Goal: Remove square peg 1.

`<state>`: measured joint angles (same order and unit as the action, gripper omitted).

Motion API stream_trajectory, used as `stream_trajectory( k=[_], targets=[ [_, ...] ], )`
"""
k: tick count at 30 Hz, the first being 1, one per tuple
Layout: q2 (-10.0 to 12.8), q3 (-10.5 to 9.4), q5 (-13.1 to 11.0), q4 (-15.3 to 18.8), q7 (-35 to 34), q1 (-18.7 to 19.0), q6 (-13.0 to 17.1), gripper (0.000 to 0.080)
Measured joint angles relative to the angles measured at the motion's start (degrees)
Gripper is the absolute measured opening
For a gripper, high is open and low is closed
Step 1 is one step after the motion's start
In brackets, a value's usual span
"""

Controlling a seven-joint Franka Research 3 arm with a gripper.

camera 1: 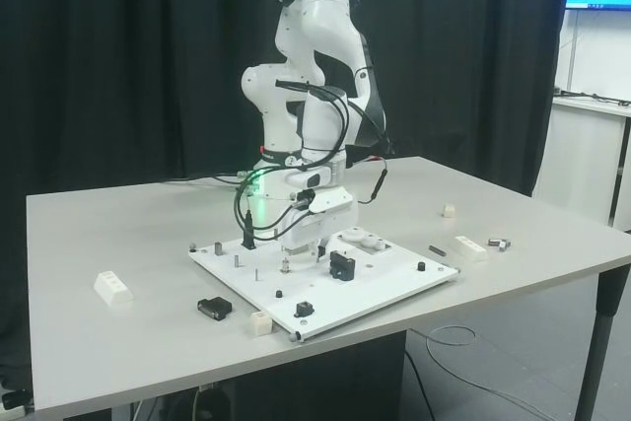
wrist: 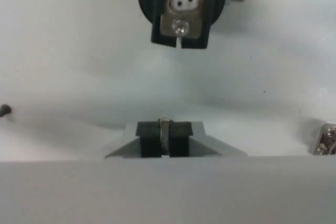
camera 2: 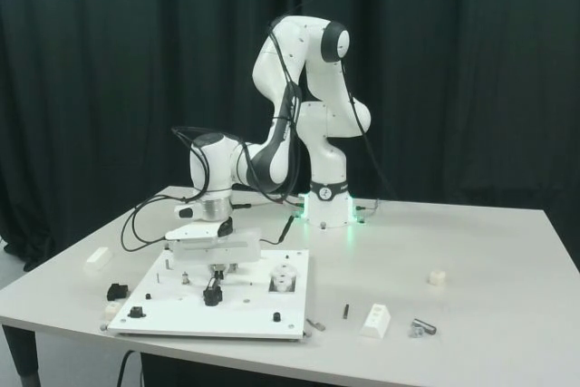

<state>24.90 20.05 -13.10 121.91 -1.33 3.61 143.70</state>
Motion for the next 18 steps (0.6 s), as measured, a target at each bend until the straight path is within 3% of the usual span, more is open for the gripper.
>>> stream_trajectory(
  k=[18],
  targets=[
    [-1.3, 0.18, 1.2, 0.0, 0.8, 0.0, -1.2, 0.0026]
  ],
)
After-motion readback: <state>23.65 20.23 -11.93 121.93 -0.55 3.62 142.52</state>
